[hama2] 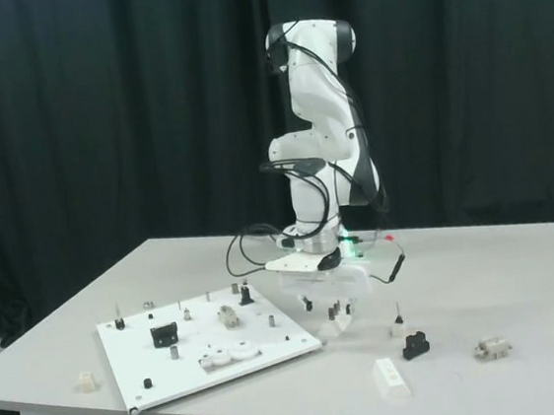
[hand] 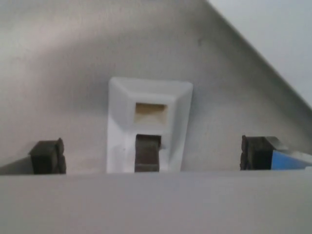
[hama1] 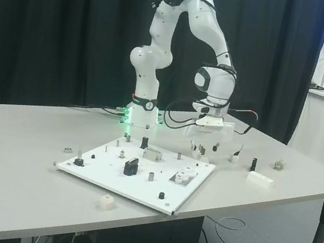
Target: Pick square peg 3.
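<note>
A white holder stands on the grey table just past the white board's far right corner. A dark square peg stands upright in one of its slots, and the slot beside it is an empty square hole. My gripper hangs low over the holder and is open, one finger on each side of it and well apart from the peg. The room views show the gripper directly above the holder.
The white board with several small parts lies next to the holder. A white block, a black piece and a small grey part lie to the right. A white cube sits near the front edge.
</note>
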You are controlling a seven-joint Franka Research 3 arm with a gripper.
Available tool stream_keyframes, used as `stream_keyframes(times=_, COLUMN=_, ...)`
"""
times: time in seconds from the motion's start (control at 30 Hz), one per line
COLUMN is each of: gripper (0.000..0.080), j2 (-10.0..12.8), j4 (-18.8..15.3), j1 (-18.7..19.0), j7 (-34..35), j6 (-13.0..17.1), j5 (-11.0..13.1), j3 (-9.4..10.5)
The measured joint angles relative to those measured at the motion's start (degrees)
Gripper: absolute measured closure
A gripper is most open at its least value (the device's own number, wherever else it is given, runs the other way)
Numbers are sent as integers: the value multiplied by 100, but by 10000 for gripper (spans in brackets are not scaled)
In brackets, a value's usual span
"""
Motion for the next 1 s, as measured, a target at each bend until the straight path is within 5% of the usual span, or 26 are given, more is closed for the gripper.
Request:
stream_keyframes(times=0.4, gripper=3, j2=113, j4=-19, j1=-10, j7=59, j6=92, j5=5, j3=60)
stream_keyframes(times=0.43, gripper=94, j2=115, j4=-22, j1=-12, j7=59, j6=92, j5=5, j3=61)
stream_keyframes(times=0.47, gripper=94, j2=116, j4=-23, j1=-14, j7=59, j6=92, j5=5, j3=62)
stream_keyframes(times=0.5, gripper=236, j2=116, j4=-25, j1=-16, j7=59, j6=92, j5=5, j3=63)
stream_keyframes(times=0.67, gripper=236, j2=116, j4=-27, j1=-23, j7=59, j6=92, j5=5, j3=63)
stream_keyframes(times=0.7, gripper=416, j2=116, j4=-27, j1=-24, j7=58, j6=92, j5=5, j3=63)
stream_keyframes(times=0.83, gripper=416, j2=116, j4=-27, j1=-26, j7=53, j6=92, j5=5, j3=63)
stream_keyframes(times=0.87, gripper=578, j2=116, j4=-27, j1=-27, j7=53, j6=92, j5=5, j3=63)
stream_keyframes(times=1.0, gripper=578, j2=113, j4=-27, j1=-27, j7=53, j6=92, j5=5, j3=64)
